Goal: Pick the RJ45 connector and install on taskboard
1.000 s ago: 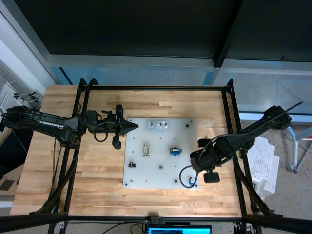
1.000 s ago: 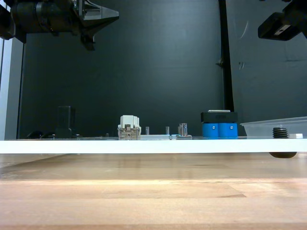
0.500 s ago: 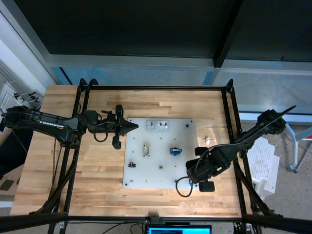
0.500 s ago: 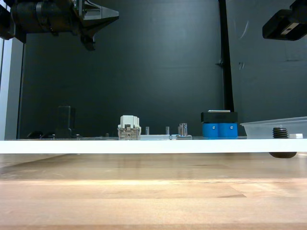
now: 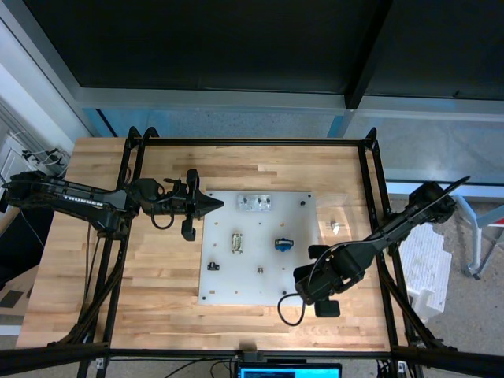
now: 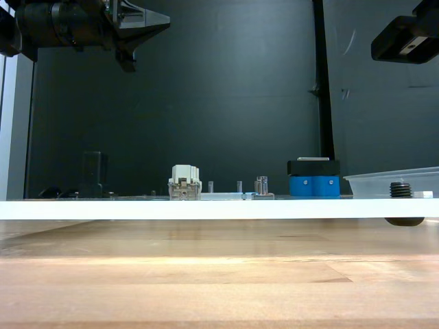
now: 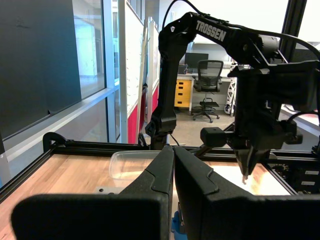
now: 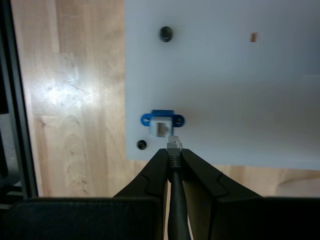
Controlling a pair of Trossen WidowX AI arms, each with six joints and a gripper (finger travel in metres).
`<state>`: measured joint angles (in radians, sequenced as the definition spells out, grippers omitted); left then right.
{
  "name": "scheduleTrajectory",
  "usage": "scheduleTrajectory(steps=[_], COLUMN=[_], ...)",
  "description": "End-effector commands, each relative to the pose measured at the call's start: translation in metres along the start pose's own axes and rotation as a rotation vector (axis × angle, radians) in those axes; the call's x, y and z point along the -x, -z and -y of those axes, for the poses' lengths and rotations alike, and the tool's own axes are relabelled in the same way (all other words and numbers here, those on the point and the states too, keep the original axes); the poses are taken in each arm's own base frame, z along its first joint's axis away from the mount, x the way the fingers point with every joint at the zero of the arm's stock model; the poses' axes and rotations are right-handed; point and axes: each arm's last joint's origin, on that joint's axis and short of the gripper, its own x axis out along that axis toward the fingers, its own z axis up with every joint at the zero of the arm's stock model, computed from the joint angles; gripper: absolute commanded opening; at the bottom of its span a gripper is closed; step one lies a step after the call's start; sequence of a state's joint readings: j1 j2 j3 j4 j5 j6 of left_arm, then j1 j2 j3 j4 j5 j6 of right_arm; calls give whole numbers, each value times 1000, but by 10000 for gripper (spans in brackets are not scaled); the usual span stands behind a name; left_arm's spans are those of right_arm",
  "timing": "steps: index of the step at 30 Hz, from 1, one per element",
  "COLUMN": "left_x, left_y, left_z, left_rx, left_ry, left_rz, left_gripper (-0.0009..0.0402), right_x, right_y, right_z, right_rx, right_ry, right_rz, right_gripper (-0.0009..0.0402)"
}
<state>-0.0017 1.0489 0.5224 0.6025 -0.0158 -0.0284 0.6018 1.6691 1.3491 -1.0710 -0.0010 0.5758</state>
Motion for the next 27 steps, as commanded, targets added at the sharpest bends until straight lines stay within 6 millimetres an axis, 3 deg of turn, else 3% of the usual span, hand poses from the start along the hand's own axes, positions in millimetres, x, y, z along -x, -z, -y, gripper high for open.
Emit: scheduleTrajectory(steps=[1, 27], left_x=[0, 0], left_y=[0, 0], left_z=[0, 0], left_rx=[0, 0], left_ry=[0, 0], left_rz=[0, 0], left_gripper=[0, 0], right_x=[-1, -16], right_y=[-1, -7], right_z=[-3, -10], right_rx=[3, 0], right_ry=[1, 9], right_rz=[-3, -8], right_gripper=[0, 0])
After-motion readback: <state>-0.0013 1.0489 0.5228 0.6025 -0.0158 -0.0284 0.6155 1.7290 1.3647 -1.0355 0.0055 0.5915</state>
